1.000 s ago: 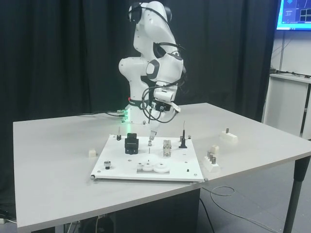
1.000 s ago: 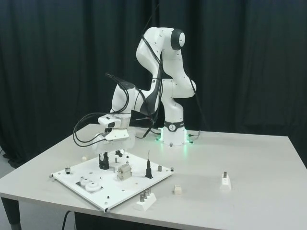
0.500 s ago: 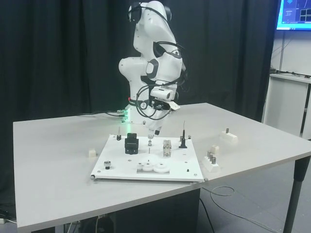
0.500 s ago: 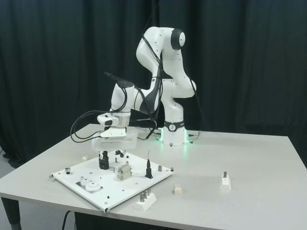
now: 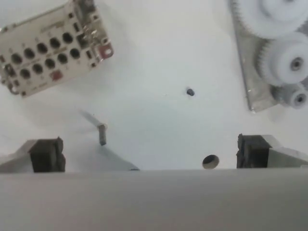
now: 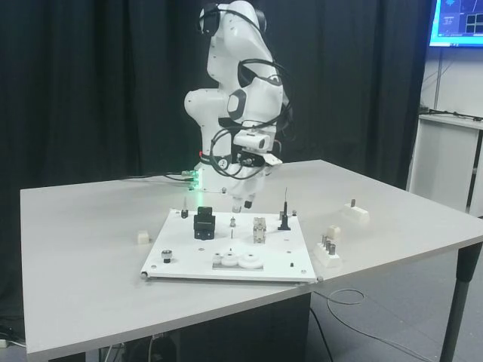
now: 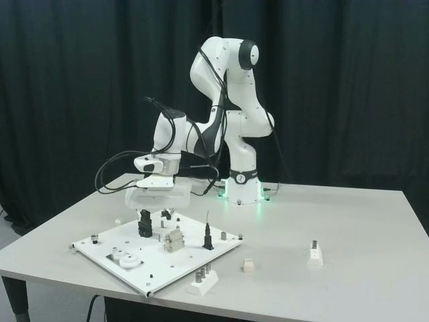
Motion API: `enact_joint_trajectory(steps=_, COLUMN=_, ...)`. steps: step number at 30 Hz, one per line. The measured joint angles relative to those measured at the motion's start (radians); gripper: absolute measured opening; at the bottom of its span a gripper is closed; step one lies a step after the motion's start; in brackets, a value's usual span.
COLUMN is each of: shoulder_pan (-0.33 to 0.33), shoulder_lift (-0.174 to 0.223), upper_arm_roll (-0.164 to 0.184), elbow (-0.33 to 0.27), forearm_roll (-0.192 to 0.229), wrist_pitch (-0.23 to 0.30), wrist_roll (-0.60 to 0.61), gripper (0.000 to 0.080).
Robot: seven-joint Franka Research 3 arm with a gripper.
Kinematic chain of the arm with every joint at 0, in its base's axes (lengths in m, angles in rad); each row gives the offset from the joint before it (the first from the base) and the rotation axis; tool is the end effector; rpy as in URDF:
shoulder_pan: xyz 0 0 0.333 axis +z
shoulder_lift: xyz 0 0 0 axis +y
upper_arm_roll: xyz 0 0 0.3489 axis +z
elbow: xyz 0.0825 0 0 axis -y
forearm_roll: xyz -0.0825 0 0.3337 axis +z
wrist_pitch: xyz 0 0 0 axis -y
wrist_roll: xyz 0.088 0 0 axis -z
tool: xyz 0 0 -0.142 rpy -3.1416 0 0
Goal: Pick round peg 1.
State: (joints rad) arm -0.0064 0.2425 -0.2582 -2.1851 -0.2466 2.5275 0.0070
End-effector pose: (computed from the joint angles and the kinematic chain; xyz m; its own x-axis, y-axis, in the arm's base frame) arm 0.5280 -0.1419 0.3258 0.9951 -0.0572 0.0802 -0.0736 -0.9727 0.2199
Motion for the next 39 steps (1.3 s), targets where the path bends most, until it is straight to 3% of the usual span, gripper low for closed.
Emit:
enact_joint_trajectory(steps=14, shoulder_pan=0.005, shoulder_lift=-0.003, upper_arm_roll=0.004, elbow=0.039, forearm_roll=0.013, wrist_pitch=-0.030, wrist_roll=0.120, gripper=0.0800)
enact_joint_trajectory(steps=25, shoulder_pan=0.021, shoulder_lift=-0.005, upper_arm_roll=0.021, elbow=0.088, forearm_roll=0.028, wrist_pitch=-0.141, wrist_roll=0.149, gripper=0.0800)
enact_joint_trajectory(steps=33, shoulder_pan=0.034, shoulder_lift=-0.005, upper_arm_roll=0.045, elbow=0.115, forearm_roll=0.050, wrist_pitch=-0.186, wrist_roll=0.191, gripper=0.0800)
enact_joint_trajectory(steps=39, shoulder_pan=0.047, shoulder_lift=-0.004, upper_arm_roll=0.066, elbow=0.147, forearm_roll=0.071, wrist_pitch=-0.237, wrist_roll=0.277, gripper=0.0800)
